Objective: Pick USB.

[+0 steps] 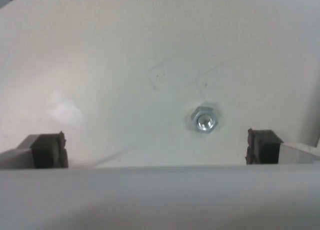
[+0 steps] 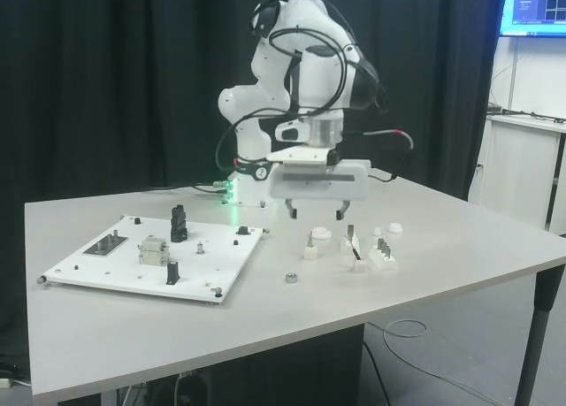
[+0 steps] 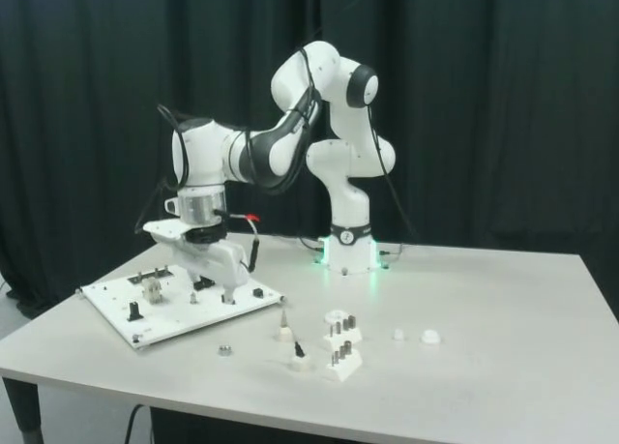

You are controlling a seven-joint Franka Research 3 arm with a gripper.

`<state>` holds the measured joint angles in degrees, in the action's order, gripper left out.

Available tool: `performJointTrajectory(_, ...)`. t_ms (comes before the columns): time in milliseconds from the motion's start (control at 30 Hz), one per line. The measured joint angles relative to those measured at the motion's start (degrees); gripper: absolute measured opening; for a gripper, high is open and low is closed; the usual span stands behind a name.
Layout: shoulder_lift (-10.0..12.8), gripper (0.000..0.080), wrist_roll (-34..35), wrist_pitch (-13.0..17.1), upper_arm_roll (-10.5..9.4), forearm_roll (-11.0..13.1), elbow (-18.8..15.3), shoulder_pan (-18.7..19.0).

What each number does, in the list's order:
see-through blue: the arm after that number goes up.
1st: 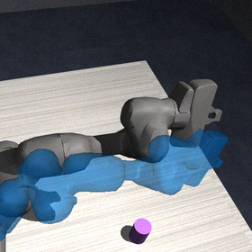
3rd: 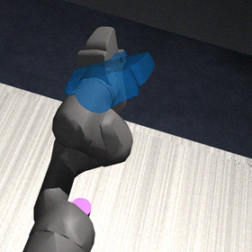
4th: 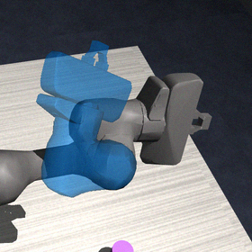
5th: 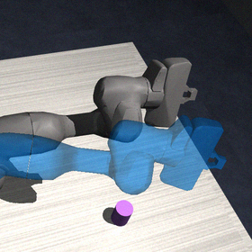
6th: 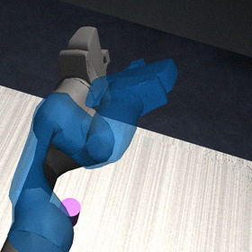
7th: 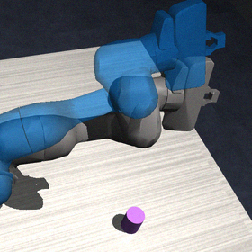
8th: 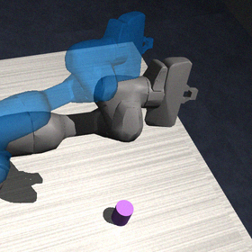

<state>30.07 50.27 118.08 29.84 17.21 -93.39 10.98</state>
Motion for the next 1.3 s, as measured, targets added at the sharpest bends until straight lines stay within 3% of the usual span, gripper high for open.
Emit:
performJointTrajectory(333, 0.1, 0.08, 2.2, -3.8, -0.07, -1.7, 3.5, 0.0)
performJointTrajectory(1300, 0.5, 0.08, 3.1, -6.0, -0.2, -2.7, 6.3, 0.0)
